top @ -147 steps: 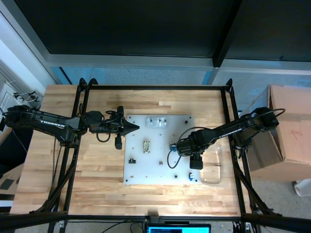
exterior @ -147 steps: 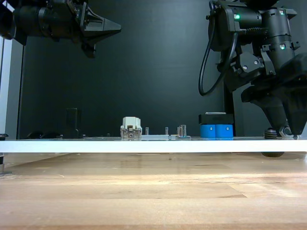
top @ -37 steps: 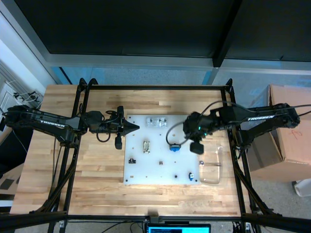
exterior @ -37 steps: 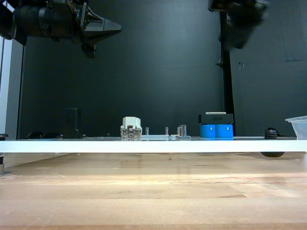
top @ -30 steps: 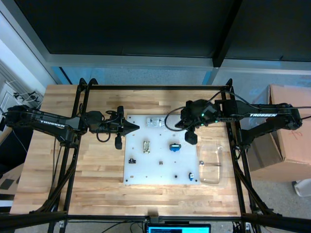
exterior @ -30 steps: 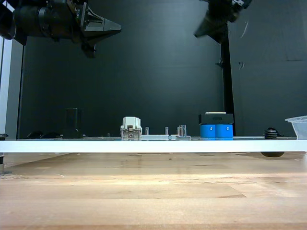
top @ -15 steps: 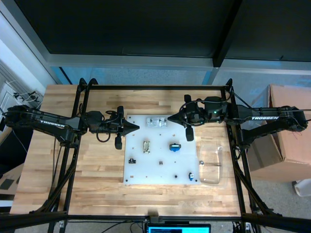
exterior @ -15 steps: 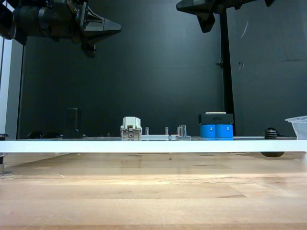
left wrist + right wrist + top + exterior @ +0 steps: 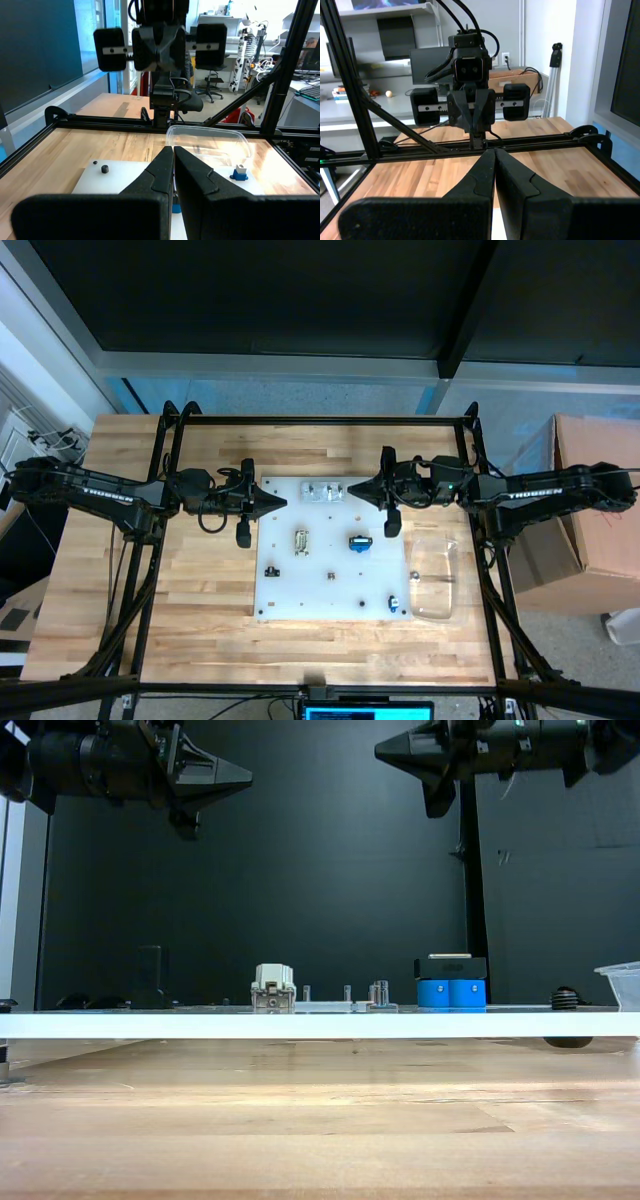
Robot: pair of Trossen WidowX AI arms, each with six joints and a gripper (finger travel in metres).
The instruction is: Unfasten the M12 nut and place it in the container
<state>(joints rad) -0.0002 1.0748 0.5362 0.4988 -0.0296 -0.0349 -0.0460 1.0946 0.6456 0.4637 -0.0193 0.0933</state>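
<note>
In the low view the black ribbed stud (image 9: 566, 1000) stands bare, its ribs showing and no nut on it. A small silvery piece (image 9: 414, 575) that looks like the nut lies free just inside the left wall of the clear container (image 9: 441, 616); I cannot tell for sure. My right gripper (image 9: 349, 489) hangs high over the board's far edge, pointing left, fingers (image 9: 482, 172) shut with nothing between them. My left gripper (image 9: 283, 502) hovers high at the board's far left, pointing right, fingers (image 9: 162, 167) shut and holding nothing.
The white board (image 9: 300, 590) carries a blue block (image 9: 358, 543), a grey connector (image 9: 301, 542), a clear fixture (image 9: 322, 491) and a small blue-and-white part (image 9: 393, 605). A black frame surrounds the table. The container's rim (image 9: 620, 970) shows at the low view's right edge.
My right arm has risen from beside the stud and container and swung back to the board's far edge, turning to point left. The left arm has not moved. The stud stays bare.
</note>
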